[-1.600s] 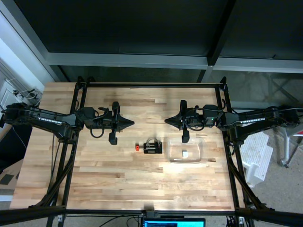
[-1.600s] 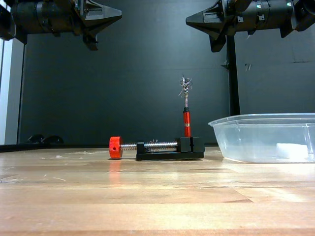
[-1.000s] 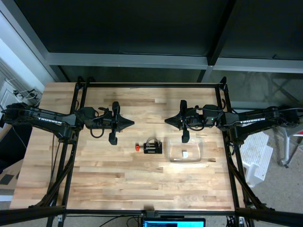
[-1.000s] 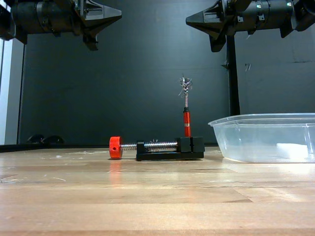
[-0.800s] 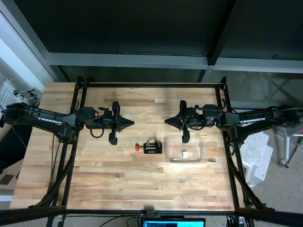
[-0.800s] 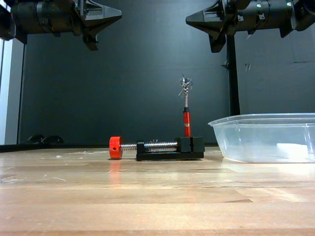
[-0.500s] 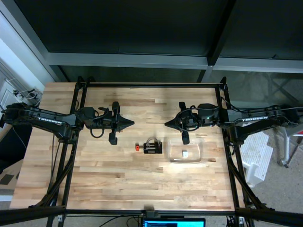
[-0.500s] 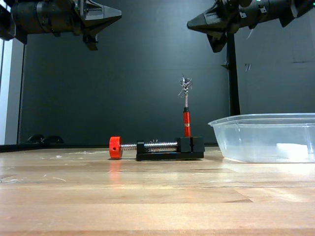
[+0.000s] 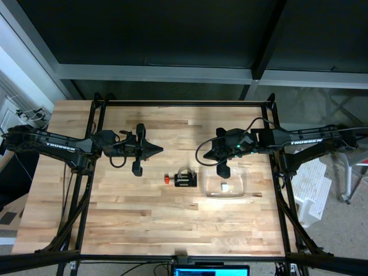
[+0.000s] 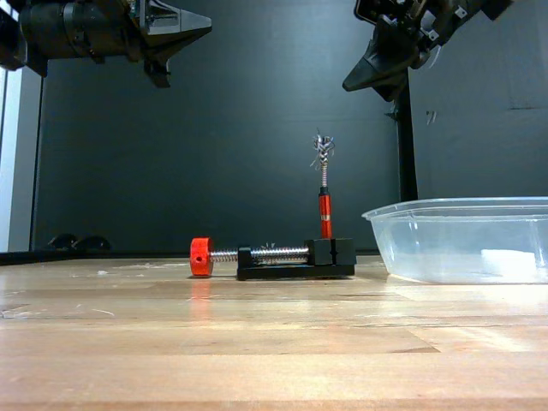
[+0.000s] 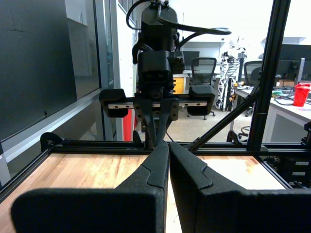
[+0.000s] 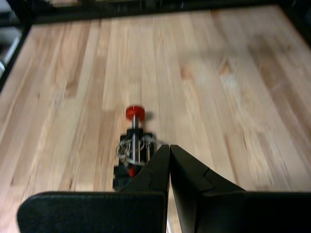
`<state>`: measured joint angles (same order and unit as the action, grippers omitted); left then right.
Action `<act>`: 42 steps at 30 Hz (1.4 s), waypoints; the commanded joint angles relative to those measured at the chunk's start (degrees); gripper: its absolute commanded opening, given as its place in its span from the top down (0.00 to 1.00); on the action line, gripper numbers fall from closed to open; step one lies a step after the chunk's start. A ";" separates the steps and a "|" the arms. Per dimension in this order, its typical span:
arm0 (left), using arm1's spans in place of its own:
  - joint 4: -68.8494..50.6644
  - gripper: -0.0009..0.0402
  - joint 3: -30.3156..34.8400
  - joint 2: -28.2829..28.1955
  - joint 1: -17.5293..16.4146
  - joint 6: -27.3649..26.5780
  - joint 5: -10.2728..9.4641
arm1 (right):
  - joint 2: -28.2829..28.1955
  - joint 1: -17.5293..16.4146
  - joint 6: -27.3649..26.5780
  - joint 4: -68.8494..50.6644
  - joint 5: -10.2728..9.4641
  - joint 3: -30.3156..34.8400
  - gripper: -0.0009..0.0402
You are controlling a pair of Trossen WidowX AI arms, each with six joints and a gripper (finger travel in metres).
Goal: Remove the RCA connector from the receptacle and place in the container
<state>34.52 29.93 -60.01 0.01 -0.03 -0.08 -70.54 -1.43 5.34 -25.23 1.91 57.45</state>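
Two closed, empty: left end effector [image 10: 205, 30] parked high over tabletop [image 10: 257, 342]; right end effector [image 10: 347, 87] angled down toward connector [image 10: 325, 214], upright in receptacle [image 10: 295, 257], likely lining up a pull; container [image 10: 462, 244] just beside.

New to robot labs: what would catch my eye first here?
A slender red plug with a frayed wire top stands upright in a small black clamp block mid-table, beside a clear plastic tray. Above, the shut left claw hangs level, while the shut right claw tilts down toward the plug.
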 commanded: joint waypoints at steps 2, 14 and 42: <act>0.02 0.98 0.02 0.00 0.00 0.02 0.02 | -3.67 -0.44 0.04 -7.23 0.02 4.13 0.98; 0.02 0.98 0.02 0.00 0.00 0.02 0.02 | -13.25 -3.32 0.52 -12.87 1.81 10.67 0.86; 0.02 0.98 0.02 0.00 -0.02 0.00 0.02 | -28.48 -7.52 3.37 -14.38 4.11 16.24 0.54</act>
<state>34.54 29.93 -60.01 0.01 -0.03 -0.08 -98.56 -8.95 8.71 -40.07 6.04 73.76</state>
